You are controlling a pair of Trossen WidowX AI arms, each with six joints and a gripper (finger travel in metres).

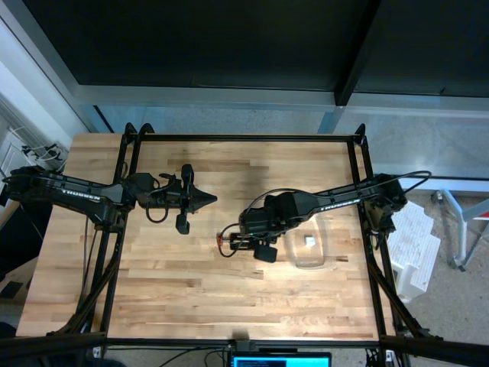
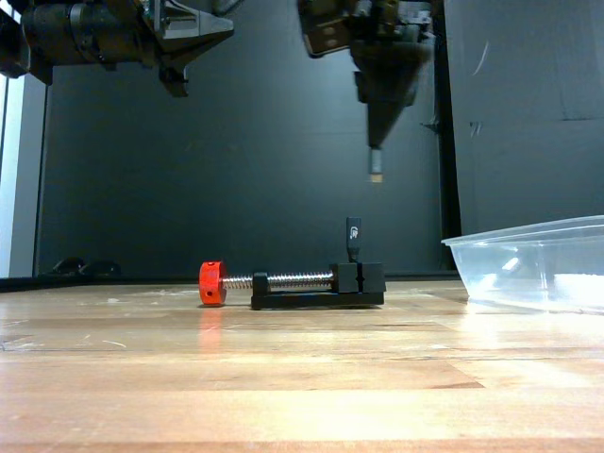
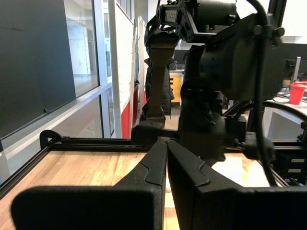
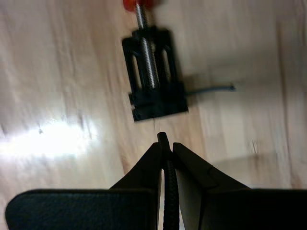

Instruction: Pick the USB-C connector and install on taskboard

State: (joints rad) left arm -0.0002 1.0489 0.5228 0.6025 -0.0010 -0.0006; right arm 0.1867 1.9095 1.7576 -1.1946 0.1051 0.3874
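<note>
The right gripper [image 4: 166,146] hangs above the taskboard [image 4: 153,81], fingers clamped on the USB-C connector [image 4: 162,138]. The left gripper [image 3: 167,146] hangs off to the side, fingers together.

Robotics lab, bench rig.
A butcher-block desk [image 1: 191,294] sat inside a black aluminium frame [image 1: 244,138] bearing two robot arms [image 1: 72,193]: the left gripper [image 1: 212,199], jaws together, hung over the desk's left half, the right gripper [image 2: 376,142] mid-desk, pinching the USB-C connector [image 4: 163,141]. A lit screen [image 1: 280,359] stood at the near edge; glass partitions [image 3: 81,52] ran alongside.
</note>
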